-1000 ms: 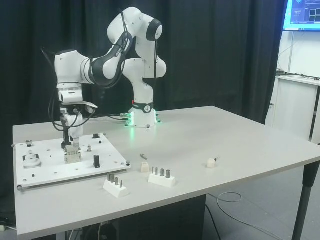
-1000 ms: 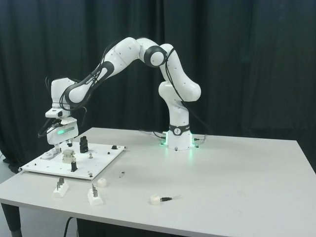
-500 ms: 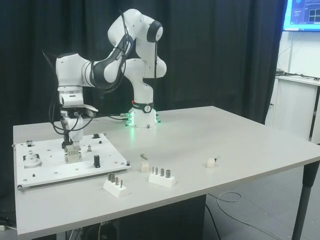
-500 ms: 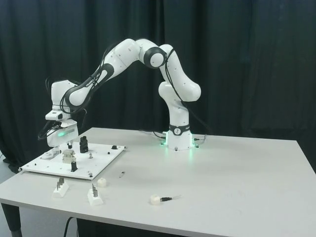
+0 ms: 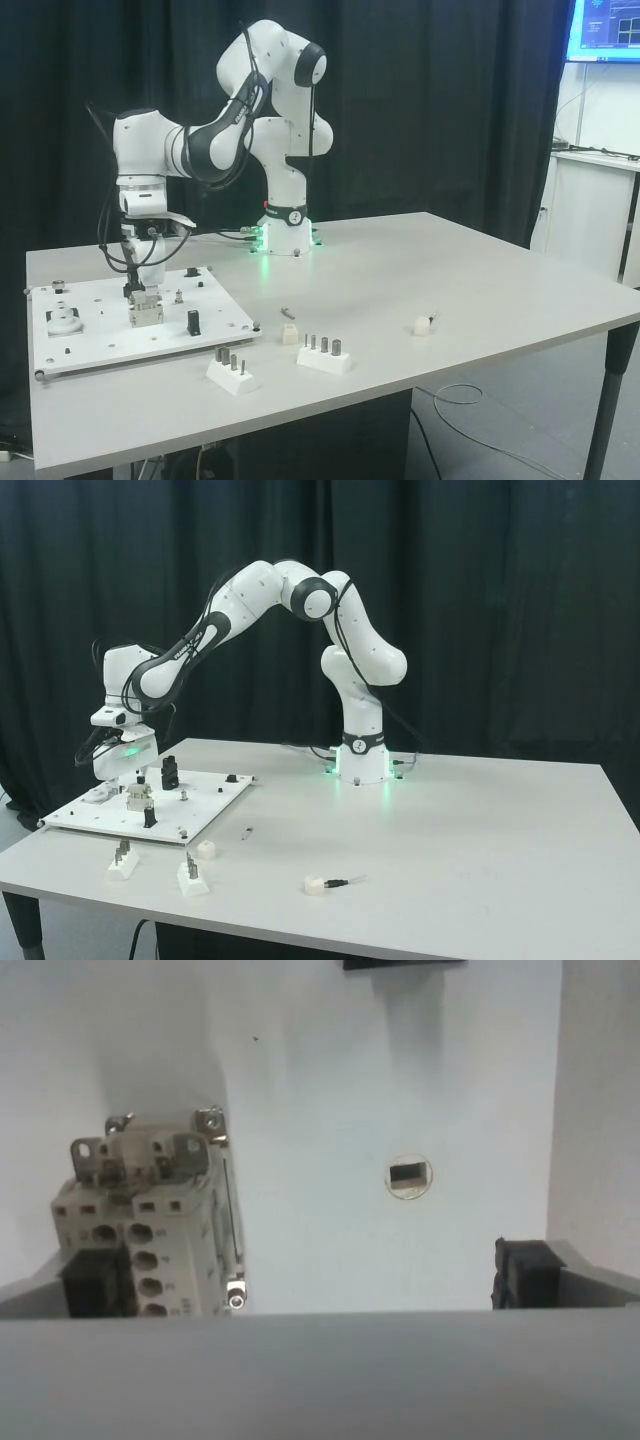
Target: Insert waterproof.
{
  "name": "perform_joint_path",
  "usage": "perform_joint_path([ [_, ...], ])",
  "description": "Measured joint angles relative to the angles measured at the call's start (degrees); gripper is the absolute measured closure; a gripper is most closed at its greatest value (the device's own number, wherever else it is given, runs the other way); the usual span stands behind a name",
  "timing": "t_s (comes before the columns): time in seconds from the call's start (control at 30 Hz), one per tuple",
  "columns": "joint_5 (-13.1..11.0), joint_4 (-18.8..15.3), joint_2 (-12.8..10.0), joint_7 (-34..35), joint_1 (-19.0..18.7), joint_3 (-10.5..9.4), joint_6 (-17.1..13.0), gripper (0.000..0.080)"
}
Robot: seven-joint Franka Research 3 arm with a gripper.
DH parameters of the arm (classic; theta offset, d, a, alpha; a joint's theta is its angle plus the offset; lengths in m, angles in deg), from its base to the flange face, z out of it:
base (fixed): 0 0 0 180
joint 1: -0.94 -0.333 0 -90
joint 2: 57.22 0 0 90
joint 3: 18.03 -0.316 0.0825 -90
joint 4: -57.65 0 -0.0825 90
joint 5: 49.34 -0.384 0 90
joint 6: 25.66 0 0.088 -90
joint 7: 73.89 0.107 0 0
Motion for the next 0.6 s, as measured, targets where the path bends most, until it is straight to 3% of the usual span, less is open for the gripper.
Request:
perform_joint_path([
  [0.6,-0.1,0.2,-0.2,0.8,0.0,-0.39,-1.1,0.0003],
])
